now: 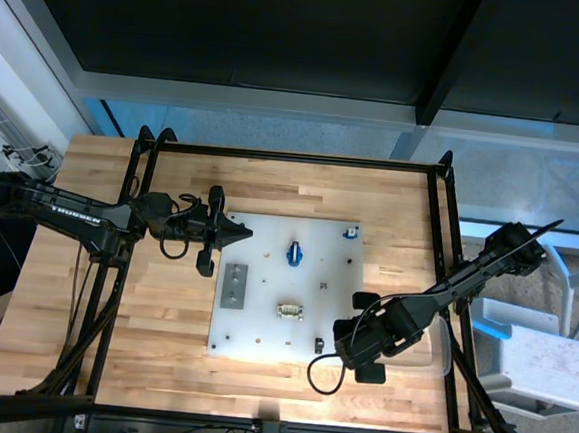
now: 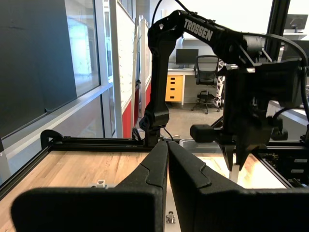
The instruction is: Pick the 16mm bar from the taskboard and place it in the container
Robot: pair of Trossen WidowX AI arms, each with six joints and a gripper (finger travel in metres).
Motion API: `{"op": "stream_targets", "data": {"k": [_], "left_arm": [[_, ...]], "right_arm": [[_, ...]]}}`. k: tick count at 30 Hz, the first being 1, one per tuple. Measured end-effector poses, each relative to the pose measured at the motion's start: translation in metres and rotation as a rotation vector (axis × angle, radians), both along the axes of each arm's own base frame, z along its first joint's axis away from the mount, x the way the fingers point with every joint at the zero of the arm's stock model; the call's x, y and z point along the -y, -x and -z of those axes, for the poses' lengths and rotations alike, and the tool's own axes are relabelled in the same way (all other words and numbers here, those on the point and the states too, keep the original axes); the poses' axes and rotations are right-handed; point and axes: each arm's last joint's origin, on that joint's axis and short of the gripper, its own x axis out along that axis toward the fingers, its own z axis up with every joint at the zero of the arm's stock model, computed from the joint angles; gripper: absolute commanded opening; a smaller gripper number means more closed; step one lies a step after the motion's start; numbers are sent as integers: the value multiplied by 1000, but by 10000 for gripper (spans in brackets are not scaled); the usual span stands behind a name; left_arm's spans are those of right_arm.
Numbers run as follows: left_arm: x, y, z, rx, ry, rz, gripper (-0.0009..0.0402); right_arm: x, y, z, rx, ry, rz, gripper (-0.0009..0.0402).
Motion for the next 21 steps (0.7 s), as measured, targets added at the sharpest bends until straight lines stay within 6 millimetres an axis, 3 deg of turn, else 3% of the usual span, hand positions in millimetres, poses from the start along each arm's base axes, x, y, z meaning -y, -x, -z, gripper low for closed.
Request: {"op": "stream_targets", "data": {"k": [12, 21], "left_arm": [[0, 0, 0, 0, 0, 0, 0], [0, 0, 0, 0, 0, 0, 0]], "right_arm": [[4, 6, -35, 22, -14, 3, 7], [6, 10, -38, 26, -18, 7, 7]]}}
